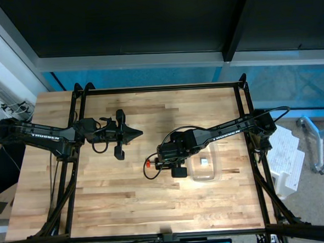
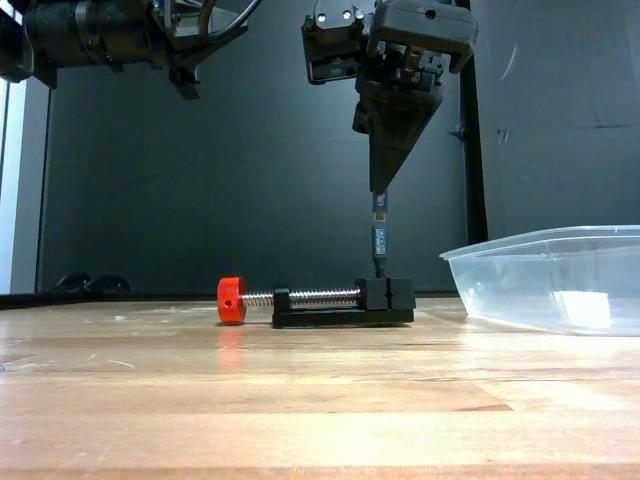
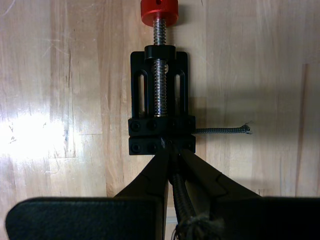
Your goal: Pick the usb-c connector and install on the hub
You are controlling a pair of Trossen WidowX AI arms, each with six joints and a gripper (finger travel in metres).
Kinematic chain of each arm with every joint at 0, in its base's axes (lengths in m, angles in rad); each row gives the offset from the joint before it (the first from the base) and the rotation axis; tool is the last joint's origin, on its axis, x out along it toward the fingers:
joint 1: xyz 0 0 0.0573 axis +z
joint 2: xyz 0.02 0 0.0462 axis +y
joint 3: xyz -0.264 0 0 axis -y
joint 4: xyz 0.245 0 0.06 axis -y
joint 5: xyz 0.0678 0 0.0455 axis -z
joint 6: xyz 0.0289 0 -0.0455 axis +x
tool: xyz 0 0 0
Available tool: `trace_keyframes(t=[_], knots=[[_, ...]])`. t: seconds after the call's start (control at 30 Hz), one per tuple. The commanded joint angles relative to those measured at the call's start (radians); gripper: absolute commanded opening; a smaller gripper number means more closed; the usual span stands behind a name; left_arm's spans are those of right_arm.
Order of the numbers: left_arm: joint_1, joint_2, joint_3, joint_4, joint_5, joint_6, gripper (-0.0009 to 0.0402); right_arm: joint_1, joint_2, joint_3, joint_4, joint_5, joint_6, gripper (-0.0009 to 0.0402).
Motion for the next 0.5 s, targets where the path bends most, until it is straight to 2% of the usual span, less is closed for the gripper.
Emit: trace_keyframes(t=[0.03,0.5], knots=[[0.0,0.0,0.0,0.0,0.0,0.0,0.0,0.0,0.0,0.0,0.0,0.001,0.001,0.0],[0.0,0.0,0.0,0.0,0.0,0.0,0.0,0.0,0.0,-0.001,0.004,0.001,-0.006,0.0]])
